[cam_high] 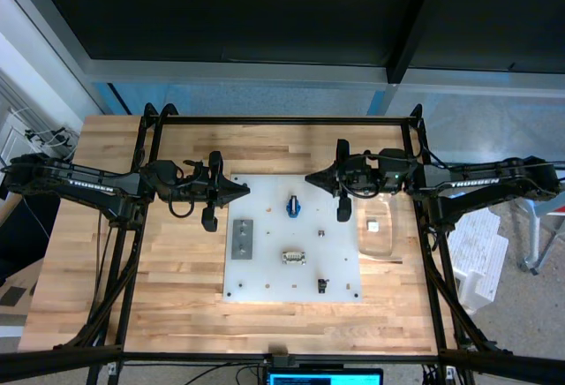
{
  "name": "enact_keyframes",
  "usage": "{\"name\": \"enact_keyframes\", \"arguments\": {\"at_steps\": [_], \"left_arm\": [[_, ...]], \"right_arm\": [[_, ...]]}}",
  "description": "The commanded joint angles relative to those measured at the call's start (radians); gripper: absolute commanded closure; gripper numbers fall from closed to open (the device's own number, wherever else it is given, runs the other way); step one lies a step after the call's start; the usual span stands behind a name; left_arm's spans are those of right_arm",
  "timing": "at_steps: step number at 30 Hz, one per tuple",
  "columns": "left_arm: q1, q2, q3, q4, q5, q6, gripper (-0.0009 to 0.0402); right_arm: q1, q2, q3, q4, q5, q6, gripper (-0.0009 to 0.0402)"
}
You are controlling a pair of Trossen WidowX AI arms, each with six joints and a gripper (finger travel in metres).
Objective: Pick the USB connector and install on taskboard
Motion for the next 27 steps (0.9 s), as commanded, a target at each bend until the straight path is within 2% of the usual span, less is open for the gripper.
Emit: {"name": "enact_keyframes", "arguments": {"at_steps": [1,4,10,12,27], "left_arm": [[0.0,0.0,0.0,0.0,0.0,0.0,0.0393],[0.0,0.0,0.0,0.0,0.0,0.0,0.0393],[0.0,0.0,0.0,0.0,0.0,0.0,0.0393],[0.0,0.0,0.0,0.0,0.0,0.0,0.0393],[0.0,0.0,0.0,0.0,0.0,0.0,0.0393]], "right_arm": [[-0.002,0.001,-0.035,0.059,0.002,0.002,0.0393],[-0.002,0.001,-0.06,0.101,-0.018,0.005,0.0393],[-0.002,0.001,-0.069,0.114,-0.028,0.01,0.0393],[-0.002,0.001,-0.072,0.115,-0.047,0.01,0.0393],[-0.002,-0.005,-0.099,0.126,-0.046,0.075,0.0393]]}}
